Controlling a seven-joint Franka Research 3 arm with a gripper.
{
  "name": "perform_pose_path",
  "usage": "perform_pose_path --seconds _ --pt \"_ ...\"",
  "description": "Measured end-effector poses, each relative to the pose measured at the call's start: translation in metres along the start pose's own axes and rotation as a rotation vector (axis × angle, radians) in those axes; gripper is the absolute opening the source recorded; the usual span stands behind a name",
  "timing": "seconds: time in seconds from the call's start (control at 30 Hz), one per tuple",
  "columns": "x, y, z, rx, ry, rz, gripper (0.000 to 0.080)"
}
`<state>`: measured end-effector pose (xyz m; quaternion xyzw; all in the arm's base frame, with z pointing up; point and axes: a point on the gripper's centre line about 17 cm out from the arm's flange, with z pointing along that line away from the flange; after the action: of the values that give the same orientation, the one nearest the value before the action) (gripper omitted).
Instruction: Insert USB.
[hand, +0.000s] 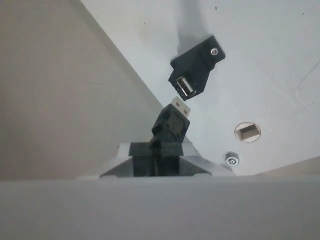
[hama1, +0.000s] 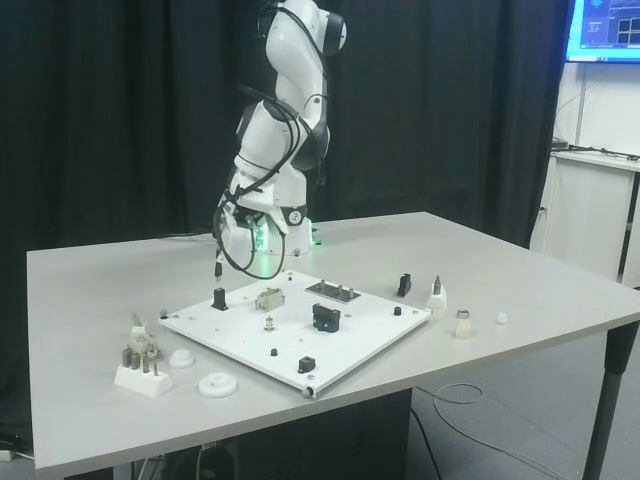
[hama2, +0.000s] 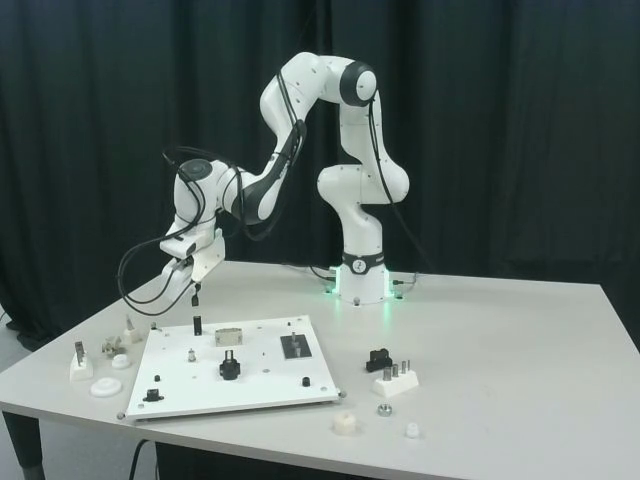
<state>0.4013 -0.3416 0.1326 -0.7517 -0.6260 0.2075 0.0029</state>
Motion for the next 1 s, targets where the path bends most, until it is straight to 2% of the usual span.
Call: perform_pose_path --seconds 1.0 --pt "0.0009 0.0009 0.0056 0.006 -0.004 0.001 0.0028"
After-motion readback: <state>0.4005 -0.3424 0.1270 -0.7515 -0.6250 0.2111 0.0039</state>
